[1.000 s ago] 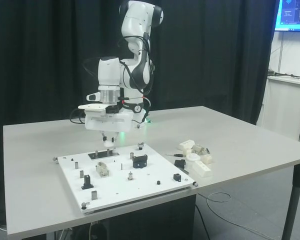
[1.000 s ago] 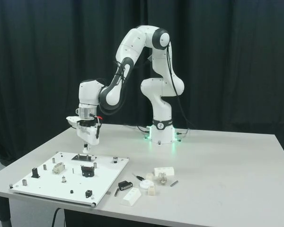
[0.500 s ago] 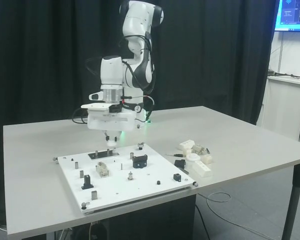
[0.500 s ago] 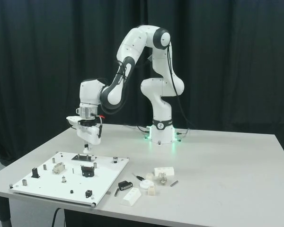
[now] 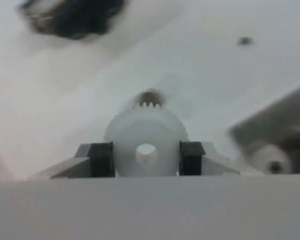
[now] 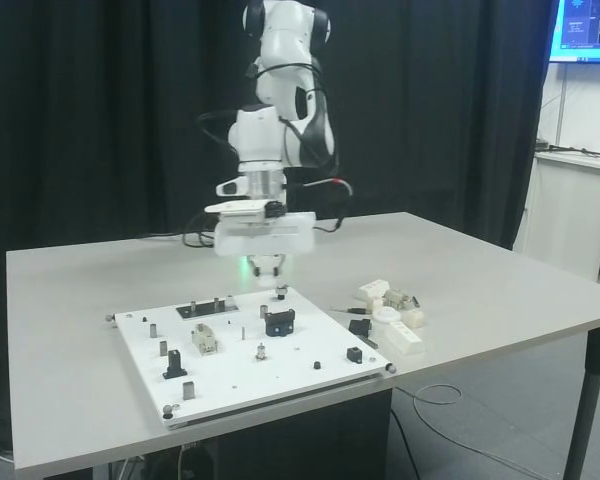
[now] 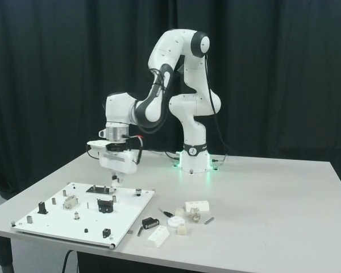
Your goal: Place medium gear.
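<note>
White seven-joint arm (image 7: 179,68) bolted at the far side of the grey counter (image 7: 273,205), reaching toward frame left in the second room view. Gripper (image 6: 271,268) hangs above the far edge of the white square assembly board (image 6: 280,375), not touching it. Wrist view: the black-padded fingers (image 5: 101,159) are clamped on a white toothed plastic medium gear (image 5: 146,145) with a round centre bore, one pad on each flank; a small grey peg (image 5: 150,96) shows just beyond the gear's teeth. Loose white blocks (image 6: 395,318) lie in a cluster on the counter at frame right of the board. No readable writing on arm, board or parts; the monitor (image 6: 588,28) at upper right shows text too small to read.
</note>
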Controlling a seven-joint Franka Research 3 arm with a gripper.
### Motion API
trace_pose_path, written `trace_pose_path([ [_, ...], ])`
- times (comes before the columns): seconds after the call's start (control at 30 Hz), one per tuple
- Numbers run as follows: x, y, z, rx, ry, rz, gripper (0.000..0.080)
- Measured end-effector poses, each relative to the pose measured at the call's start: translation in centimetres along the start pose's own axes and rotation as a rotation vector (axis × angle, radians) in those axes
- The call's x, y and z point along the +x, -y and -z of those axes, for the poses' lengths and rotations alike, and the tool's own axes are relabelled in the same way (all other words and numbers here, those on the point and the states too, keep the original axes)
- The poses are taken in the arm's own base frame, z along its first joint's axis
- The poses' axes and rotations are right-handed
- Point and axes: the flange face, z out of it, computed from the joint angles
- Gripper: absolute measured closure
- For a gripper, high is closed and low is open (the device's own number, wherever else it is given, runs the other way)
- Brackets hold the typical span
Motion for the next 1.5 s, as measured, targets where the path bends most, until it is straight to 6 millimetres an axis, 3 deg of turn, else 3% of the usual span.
trace_pose_path([
  [0.33,-5.3,4.1,-0.1,0.015,0.022,0.029,0.0525],
  [0.67,-10.5,6.5,-1.1,-0.005,0.038,0.042,0.0525],
  [1.2,-17.7,7.7,-3.6,-0.082,0.032,0.037,0.0525],
  [1.5,-19.9,7.7,-4.4,-0.118,0.008,0.058,0.0525],
])
